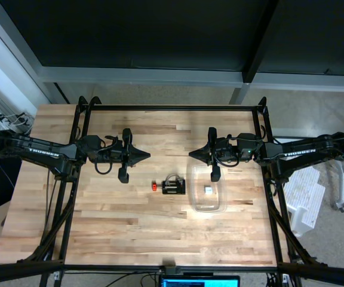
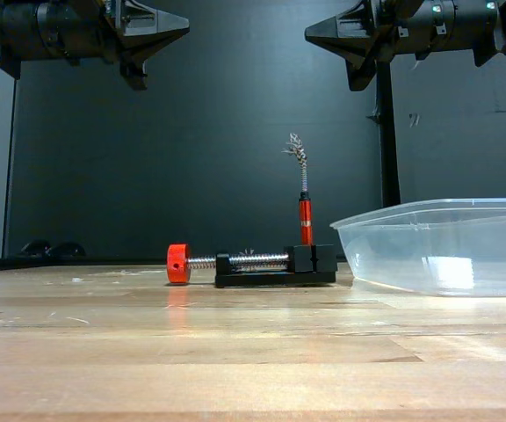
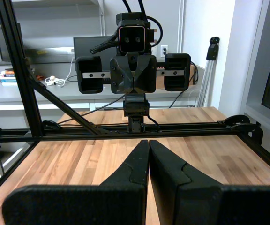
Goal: Remove the RCA connector from the receptacle and place in the container
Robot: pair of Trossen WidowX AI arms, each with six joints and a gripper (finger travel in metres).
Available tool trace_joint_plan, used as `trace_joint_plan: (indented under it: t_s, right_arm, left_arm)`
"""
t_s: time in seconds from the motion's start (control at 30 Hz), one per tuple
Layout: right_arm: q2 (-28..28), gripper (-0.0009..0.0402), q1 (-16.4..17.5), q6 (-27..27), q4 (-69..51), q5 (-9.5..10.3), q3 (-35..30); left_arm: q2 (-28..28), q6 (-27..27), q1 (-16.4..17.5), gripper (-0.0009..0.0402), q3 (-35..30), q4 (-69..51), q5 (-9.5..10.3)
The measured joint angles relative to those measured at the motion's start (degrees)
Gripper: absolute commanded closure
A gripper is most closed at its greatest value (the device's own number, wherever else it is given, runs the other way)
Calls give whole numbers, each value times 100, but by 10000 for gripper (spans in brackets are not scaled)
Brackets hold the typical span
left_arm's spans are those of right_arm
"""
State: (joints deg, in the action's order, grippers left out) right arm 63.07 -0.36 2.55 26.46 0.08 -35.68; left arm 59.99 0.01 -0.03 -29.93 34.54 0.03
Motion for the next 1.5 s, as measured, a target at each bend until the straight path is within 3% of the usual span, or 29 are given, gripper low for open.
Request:
trace_joint_plan:
  t_s: [0.63,0.8,1.1,1.33,1.5]
  right_arm:
    - [0,393,0,0,0,0,0]
    - [2,393,7,260,-63,4,-15]
    - [81,393,221,162,-2887,-50,-1067]
    - [490,393,358,83,-4841,-57,-2057]
    - [922,393,472,17,-5945,-291,-2686]
  left_arm:
    - [0,0,2,393,-2,0,0]
    - [0,0,2,393,0,0,0]
    - [2,0,2,393,-2,0,0]
    - [2,0,2,393,0,0,0]
    - [2,0,2,393,-2,0,0]
